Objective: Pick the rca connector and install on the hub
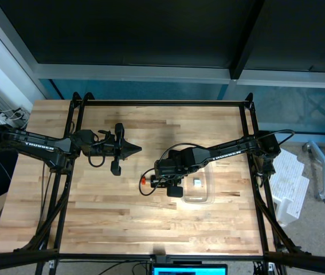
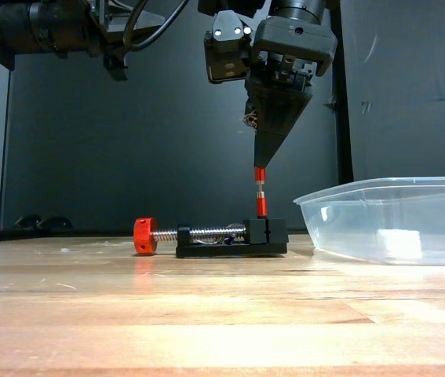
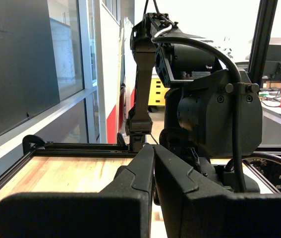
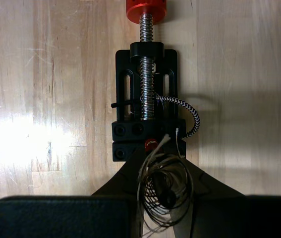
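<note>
The hub (image 2: 232,236) is a small black block on the table with a threaded screw and a red knob (image 2: 144,236) at its left end. Straight above its right end, my right gripper (image 2: 260,163) points down, shut on the red rca connector (image 2: 260,195), which stands upright with its lower end meeting the top of the block. In the right wrist view the connector's red tip (image 4: 151,145) sits at the hub (image 4: 145,79), with a coil of thin wire (image 4: 165,183) between the fingers. My left gripper (image 1: 133,150) hovers shut and empty, left of the hub.
A clear plastic tray (image 2: 442,196) stands just right of the hub and holds a small white piece (image 2: 400,242). A black-and-white braided wire (image 4: 192,116) loops off the hub. A black frame rail (image 1: 162,102) borders the table.
</note>
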